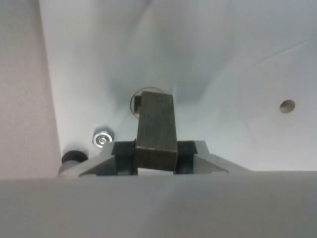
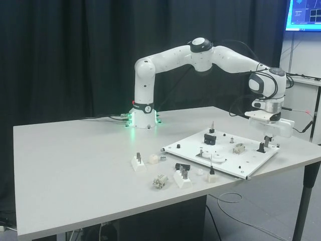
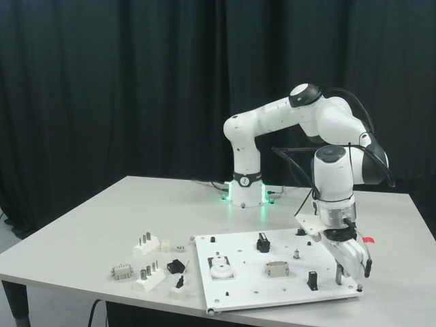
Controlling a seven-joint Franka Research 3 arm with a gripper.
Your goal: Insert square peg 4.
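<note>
the gripper (image 1: 156, 167) clamped a dark, square-sided metal peg (image 1: 156, 130). it stood upright over the white board (image 1: 223, 74), blunt-ended and plain.

The white board (image 2: 220, 150) lies on the grey table (image 2: 75, 155), in front of the arm's base (image 2: 143, 118). The gripper (image 3: 344, 269) hangs over the board's far corner, clamping the square peg (image 1: 156, 130). Small fixtures (image 2: 165, 173) sit on the table just beside the board.

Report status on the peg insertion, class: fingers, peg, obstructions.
Gripper fingers shut on square peg. Peg held over the white board, near a round hole. Nothing seen blocking.
</note>
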